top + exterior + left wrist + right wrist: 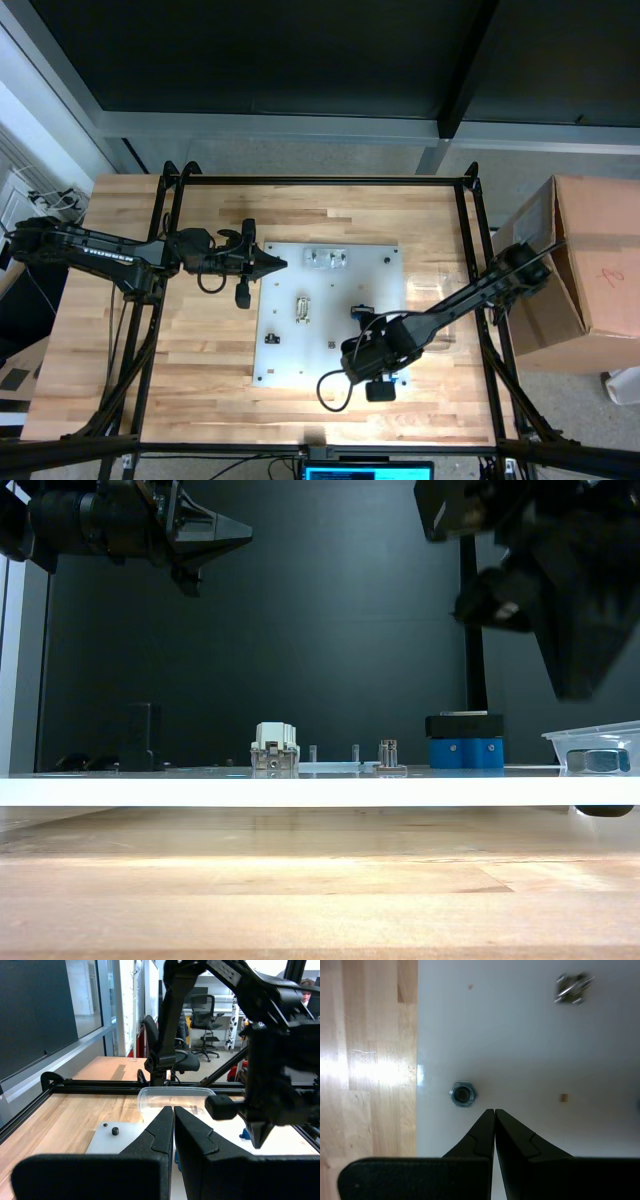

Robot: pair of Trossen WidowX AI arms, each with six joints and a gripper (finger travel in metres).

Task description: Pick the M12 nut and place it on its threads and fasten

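The silver M12 nut lies flat on the white board close to its edge, free of both grippers. Its centre is dark. In the low view the nut sits low on its stud, with no ribs showing beneath it. The right arm hides it in the high view. My right gripper is shut on nothing, its tips just short of the nut and a little to one side. It hangs above the nut. My left gripper is shut and hovers high over the board's far left edge.
A clear tray sits off the board's right side. On the board are a blue block, a white connector and a small silver post. A cardboard box stands at the far right. Black frame rails ring the table.
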